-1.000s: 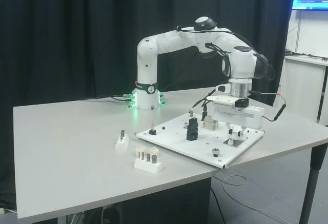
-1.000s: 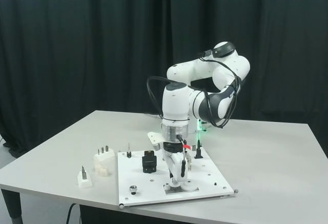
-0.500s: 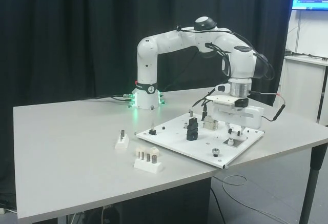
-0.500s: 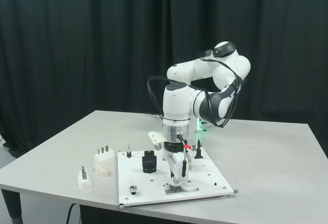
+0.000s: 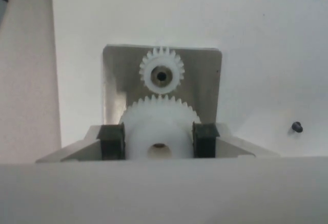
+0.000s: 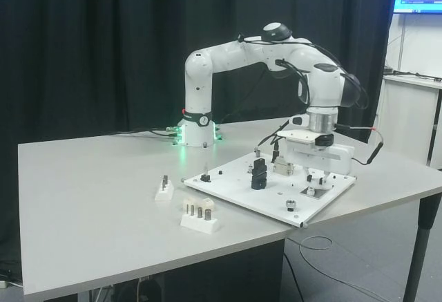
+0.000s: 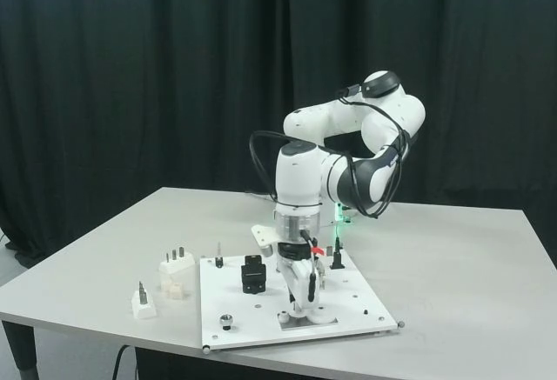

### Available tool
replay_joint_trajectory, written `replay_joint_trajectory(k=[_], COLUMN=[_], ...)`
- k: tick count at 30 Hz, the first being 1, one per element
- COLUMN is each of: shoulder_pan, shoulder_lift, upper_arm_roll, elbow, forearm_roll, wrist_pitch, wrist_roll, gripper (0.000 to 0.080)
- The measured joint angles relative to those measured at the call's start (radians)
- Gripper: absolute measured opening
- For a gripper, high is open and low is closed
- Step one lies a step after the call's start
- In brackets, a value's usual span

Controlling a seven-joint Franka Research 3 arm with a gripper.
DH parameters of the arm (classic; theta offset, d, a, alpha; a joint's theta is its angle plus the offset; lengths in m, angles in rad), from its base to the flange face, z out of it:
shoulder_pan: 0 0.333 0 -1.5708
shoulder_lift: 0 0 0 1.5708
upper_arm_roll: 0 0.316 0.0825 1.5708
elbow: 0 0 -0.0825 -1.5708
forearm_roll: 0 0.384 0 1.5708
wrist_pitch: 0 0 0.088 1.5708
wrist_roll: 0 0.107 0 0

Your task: Insert medium gear.

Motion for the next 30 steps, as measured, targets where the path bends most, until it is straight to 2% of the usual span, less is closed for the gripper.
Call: replay_joint_trajectory(k=[5, 21, 30], shoulder_pan=[-0.001, -0.001, -0.001], shoulder_lift=[0.003, 0.003, 0.002], upper_arm_roll=[0.009, 0.008, 0.008], elbow=[-0.005, -0.005, -0.008], forearm_roll=[0.01, 0.013, 0.02], wrist_pitch=[0.016, 0.017, 0.017], wrist_roll=[0.0, 0.004, 0.09], gripper=[0.028, 0.028, 0.028])
